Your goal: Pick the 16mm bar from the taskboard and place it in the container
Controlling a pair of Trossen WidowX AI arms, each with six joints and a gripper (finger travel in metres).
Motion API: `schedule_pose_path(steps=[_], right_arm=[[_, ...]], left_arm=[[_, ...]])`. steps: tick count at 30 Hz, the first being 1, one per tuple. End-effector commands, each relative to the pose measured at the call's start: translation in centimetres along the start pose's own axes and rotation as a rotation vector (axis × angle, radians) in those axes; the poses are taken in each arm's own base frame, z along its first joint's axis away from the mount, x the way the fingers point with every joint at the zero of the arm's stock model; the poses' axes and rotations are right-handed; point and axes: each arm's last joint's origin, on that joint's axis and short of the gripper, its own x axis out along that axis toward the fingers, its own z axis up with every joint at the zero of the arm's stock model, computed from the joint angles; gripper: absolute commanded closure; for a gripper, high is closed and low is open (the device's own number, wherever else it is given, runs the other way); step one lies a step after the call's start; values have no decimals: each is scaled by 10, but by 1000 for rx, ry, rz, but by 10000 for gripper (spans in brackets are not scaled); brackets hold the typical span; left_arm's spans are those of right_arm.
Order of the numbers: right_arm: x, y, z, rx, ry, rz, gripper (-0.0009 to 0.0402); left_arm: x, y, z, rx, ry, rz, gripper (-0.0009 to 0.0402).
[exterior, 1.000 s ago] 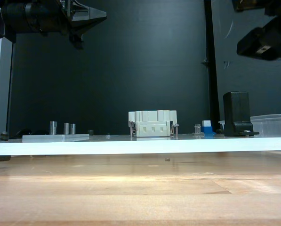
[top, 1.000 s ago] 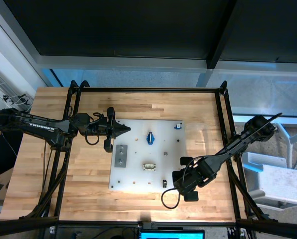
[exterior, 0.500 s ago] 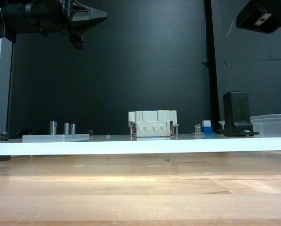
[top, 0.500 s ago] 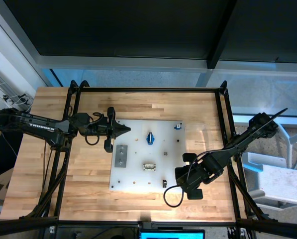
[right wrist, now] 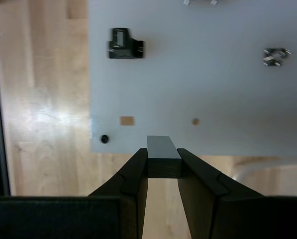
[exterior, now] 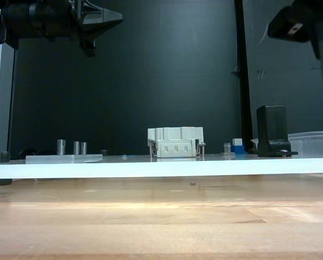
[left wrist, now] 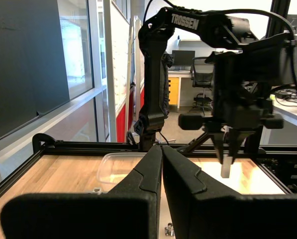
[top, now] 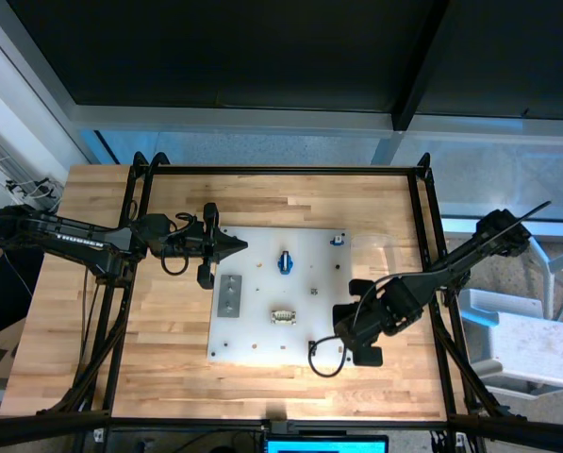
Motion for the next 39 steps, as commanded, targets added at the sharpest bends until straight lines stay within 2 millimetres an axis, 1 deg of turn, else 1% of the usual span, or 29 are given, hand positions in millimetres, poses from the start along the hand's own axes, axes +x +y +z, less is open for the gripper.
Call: schedule_pose_path(steps=[1,4,8,21,31,39], right_arm=[[-3,-16,-2,64,-8,-9,391],[-6,-32,-4,108,-20,-17,391],[-7,-52,-9,167,-20,-37,391],[-2,-108,-41,334,16,-112,391],[6,-137,-68,446,32,-152,391],[15,-152,-82,519,66,-178,391]], left_arm=[[0,0,0,0,0,0,393],[0,0,0,0,0,0,393],[0,0,0,0,0,0,393],[0,0,0,0,0,0,393],[0,0,0,0,0,0,393],[0,0,0,0,0,0,393]])
